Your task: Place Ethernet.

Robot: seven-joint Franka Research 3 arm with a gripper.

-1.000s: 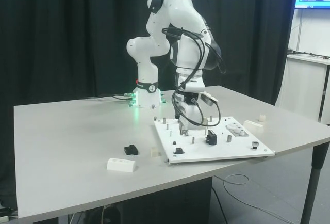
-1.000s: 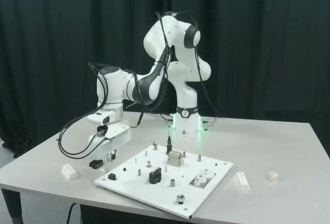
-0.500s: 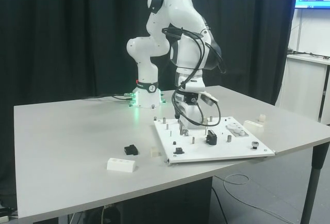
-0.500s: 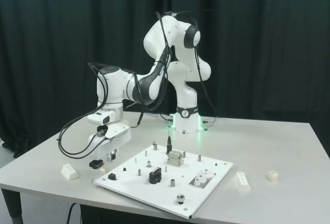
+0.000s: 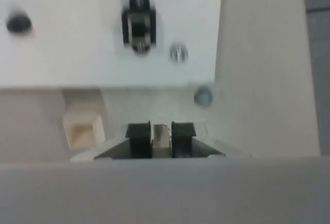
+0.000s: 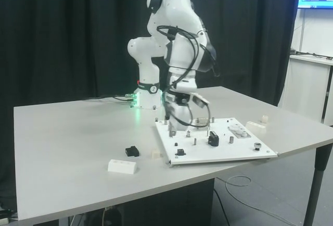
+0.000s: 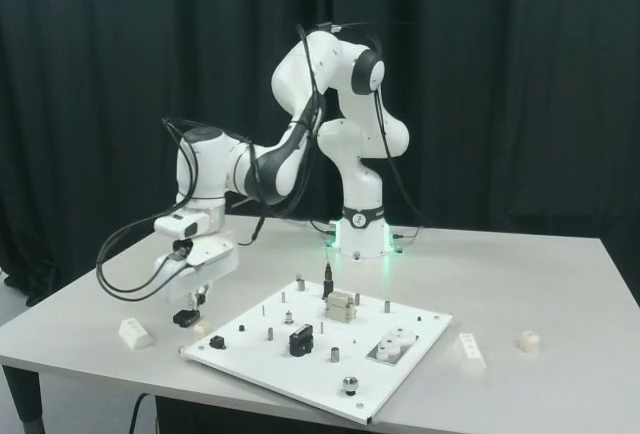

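Gripper (image 5: 161,142) closed on a small pale plug (image 5: 161,134), pinched between the two black fingertips, and the wrist view is the only one that shows it. The gripper hangs just off the edge of the white board (image 6: 229,152), above the grey counter (image 6: 67,132). Around it on the counter are a small pale cube (image 6: 155,153) beside the board, a black piece (image 7: 183,317) almost under the gripper (image 7: 198,299), and a white block (image 7: 135,333) further out. On the board a black socket (image 6: 213,140) stands among short pegs. From the first room view the arm's own cables hide the fingertips. The second room view shows clear air below them.
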